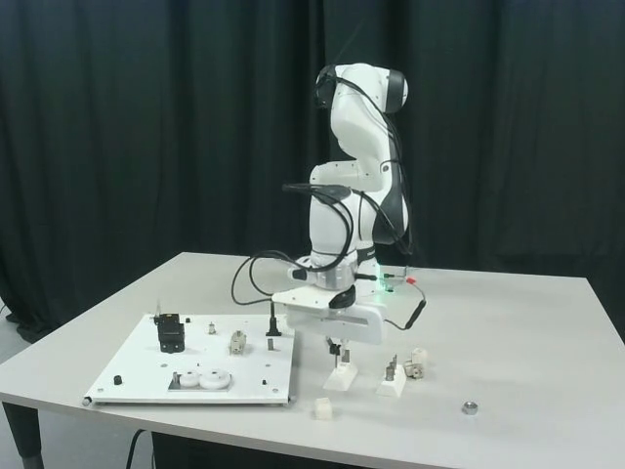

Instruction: Insert square peg 1.

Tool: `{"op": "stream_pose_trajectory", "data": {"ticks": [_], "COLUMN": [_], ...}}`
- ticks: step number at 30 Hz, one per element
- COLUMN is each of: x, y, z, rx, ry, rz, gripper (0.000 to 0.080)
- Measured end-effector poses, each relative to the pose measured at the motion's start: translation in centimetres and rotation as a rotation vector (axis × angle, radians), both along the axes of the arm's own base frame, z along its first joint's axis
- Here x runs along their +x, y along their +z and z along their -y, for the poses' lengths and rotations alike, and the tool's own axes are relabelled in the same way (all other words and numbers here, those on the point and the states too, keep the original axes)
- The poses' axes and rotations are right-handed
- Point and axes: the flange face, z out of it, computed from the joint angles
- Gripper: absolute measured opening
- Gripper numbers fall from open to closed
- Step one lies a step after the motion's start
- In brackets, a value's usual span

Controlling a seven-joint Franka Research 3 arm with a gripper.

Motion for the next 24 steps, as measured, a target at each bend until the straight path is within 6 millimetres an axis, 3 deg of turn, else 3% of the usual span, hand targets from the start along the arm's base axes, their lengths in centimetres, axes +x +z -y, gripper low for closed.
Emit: {"op": "stream_pose_trajectory", "data": {"ticks": [8,24], "x": [0.2,0.4], "y": [1.3,1.6], "z": [0.4,0.5], "rx": [0.004,0.005], "ry": [-0.008,-0.005], "rz": [0.008,0.015], "gripper": [0.0029,0.0028]}}
